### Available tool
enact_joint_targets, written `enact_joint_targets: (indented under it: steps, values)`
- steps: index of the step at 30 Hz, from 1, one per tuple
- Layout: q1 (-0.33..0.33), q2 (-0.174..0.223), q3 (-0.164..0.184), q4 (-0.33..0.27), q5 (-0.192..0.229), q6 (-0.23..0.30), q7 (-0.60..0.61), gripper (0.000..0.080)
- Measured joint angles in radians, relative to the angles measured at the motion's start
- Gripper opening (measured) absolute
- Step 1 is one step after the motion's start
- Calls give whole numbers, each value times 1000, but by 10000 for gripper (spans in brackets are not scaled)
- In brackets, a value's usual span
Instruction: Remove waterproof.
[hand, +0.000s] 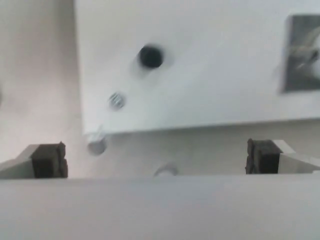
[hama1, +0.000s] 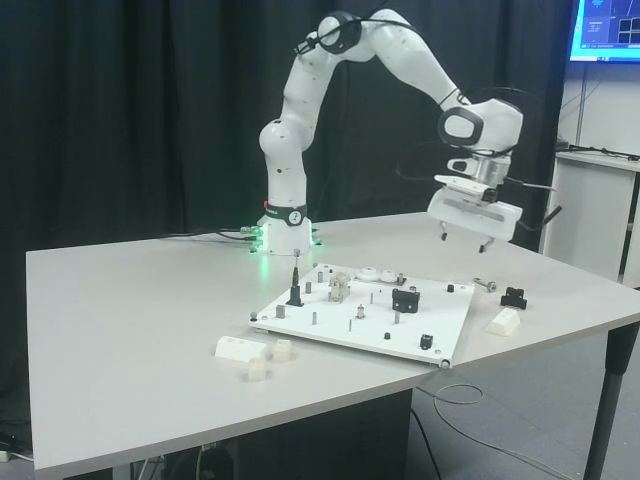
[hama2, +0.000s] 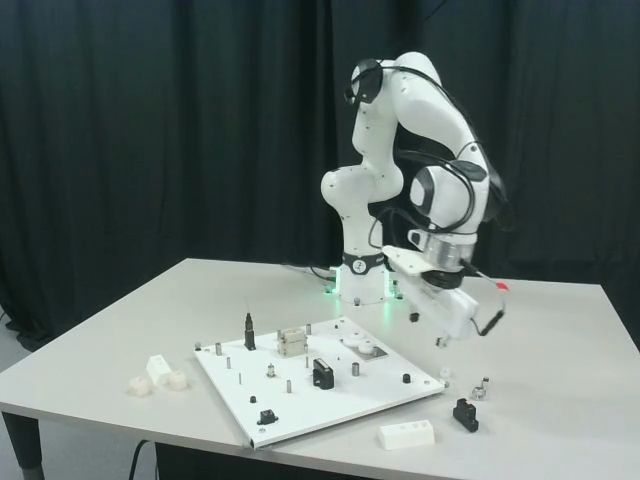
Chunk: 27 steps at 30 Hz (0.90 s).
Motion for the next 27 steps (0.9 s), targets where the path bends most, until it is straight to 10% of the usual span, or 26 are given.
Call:
enact_joint_targets:
  steps: [27]
  values:
    - [-165, -279, -21, -323, -162, 133, -142, 800]
